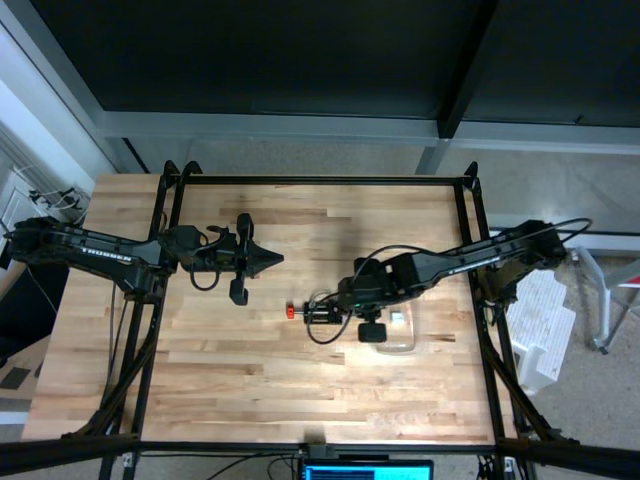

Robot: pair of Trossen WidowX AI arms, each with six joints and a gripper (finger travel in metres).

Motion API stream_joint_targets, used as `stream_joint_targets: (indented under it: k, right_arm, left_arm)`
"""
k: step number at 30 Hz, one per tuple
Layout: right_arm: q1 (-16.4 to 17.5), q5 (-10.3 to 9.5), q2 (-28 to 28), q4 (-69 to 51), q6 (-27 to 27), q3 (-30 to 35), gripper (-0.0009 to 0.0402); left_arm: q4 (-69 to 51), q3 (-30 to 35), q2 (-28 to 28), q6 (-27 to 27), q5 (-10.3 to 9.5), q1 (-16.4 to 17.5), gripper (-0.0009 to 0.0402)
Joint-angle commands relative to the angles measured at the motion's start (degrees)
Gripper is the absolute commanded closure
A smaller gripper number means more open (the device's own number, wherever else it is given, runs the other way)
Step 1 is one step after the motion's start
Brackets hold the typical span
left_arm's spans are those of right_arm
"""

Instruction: Remove the RCA connector from the receptacle and place in the container

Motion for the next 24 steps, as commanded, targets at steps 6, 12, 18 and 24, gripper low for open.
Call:
stream_joint_targets:
  k: [6, 12, 18, 24]
  right_arm:
    - [2.16, 0.2, -7.3, 0.17, 0.66, -10.12, 0.0393]
    - [3.08, 0.17, -12.0, 1.16, 3.5, -16.55, 0.0393]
    - [3.78, 0.2, -15.76, 1.73, 4.68, -20.74, 0.0393]
    - [4.02, 1.97, -18.03, 1.95, 6.56, -24.09, 0.0393]
  left_arm:
    - [0.02, 0.02, 0.0, 0.02, 0.02, 0.02, 0.0393]
    - [0.04, 0.02, 0.0, 0.02, 0.02, 0.0, 0.0393]
    - [0.02, 0.02, 0.0, 0.02, 0.02, 0.02, 0.0393]
    - [0.0, 0.02, 0.0, 0.02, 0.02, 0.0, 0.0393]
